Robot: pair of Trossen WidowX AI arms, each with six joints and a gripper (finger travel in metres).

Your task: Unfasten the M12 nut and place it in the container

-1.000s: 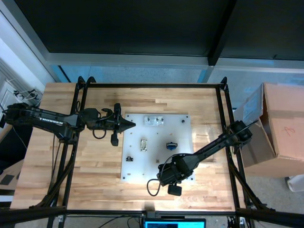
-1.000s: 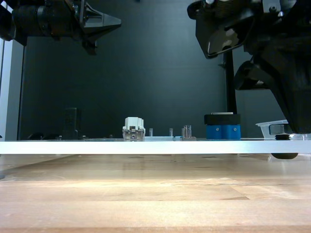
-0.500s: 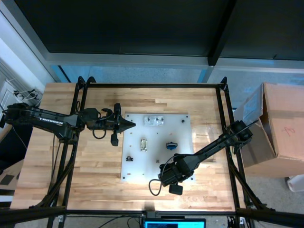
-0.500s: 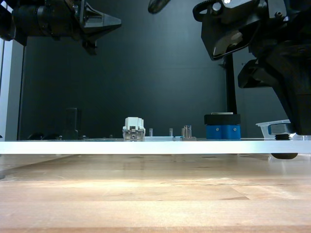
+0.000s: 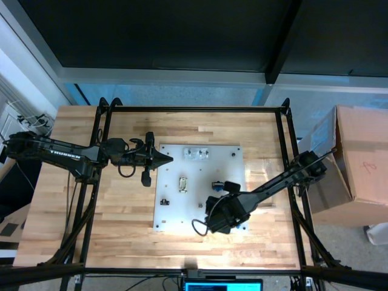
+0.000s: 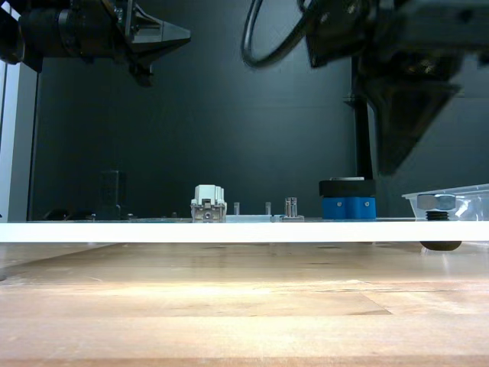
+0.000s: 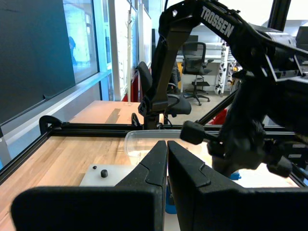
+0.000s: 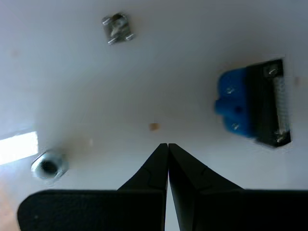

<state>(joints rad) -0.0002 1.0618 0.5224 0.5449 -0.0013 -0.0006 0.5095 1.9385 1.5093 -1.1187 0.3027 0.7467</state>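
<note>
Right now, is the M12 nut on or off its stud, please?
Nut on its stud, atop its ribs. Right pincer shut empty above board; left pincer shut at board's left edge.

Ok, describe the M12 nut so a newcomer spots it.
Find the big white board, then its near right edge, beside the raised right gripper and far from the left gripper, held high at the board's far left. There the M12 nut sits on its stud. It is the only silver hexagon with a dark centre, unlike the blocky blue connector.
</note>
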